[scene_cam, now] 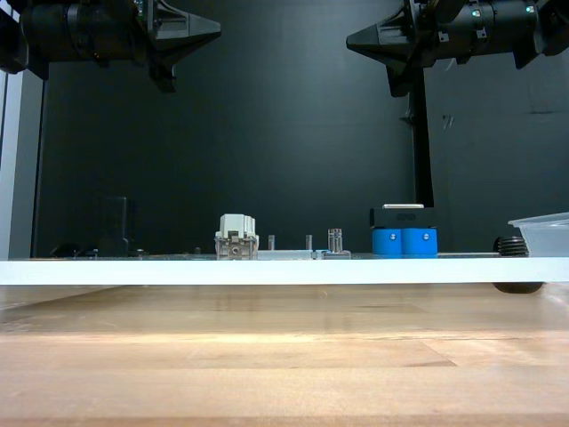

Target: Pick the RJ45 connector and install on taskboard

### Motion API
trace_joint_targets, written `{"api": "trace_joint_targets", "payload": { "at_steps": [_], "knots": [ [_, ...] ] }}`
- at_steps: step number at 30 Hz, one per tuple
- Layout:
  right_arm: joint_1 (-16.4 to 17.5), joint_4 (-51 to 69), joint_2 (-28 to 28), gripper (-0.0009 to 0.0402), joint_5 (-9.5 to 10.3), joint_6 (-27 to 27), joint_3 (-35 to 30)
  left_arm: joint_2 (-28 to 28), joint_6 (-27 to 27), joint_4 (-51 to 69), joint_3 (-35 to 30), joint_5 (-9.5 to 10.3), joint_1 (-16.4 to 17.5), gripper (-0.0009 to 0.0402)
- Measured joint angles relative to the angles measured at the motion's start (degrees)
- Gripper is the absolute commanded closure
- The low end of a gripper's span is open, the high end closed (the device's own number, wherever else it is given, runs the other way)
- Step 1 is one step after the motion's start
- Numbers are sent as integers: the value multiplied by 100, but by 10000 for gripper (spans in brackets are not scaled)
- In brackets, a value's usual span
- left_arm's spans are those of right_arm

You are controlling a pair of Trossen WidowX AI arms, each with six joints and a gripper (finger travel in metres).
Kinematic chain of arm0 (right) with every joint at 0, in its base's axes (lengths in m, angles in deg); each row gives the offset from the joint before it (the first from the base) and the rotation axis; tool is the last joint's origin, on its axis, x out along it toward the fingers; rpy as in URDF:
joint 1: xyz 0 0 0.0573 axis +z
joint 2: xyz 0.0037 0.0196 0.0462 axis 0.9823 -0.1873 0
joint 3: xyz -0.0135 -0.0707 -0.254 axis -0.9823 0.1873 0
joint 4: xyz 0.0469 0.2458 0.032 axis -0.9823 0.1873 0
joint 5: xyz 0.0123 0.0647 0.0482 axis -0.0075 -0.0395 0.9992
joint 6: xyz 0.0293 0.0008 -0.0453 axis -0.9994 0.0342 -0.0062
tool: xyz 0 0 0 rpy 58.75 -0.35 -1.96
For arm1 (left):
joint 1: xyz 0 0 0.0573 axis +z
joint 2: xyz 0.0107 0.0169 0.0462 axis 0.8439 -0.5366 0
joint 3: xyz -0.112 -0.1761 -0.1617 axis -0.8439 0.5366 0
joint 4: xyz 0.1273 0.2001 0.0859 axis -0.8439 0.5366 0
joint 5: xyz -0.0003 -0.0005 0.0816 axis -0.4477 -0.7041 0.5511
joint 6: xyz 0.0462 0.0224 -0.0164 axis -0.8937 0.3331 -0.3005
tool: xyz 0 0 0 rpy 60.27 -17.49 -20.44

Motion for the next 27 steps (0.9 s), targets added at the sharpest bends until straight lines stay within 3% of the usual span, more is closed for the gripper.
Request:
{"api": "trace_joint_targets", "payload": {
  "at_steps": [27],
  "knots": [
    [0, 0, 0, 393, 0, 0, 0, 0, 0, -2, 2, 0, 0, 393]
  ]
}}
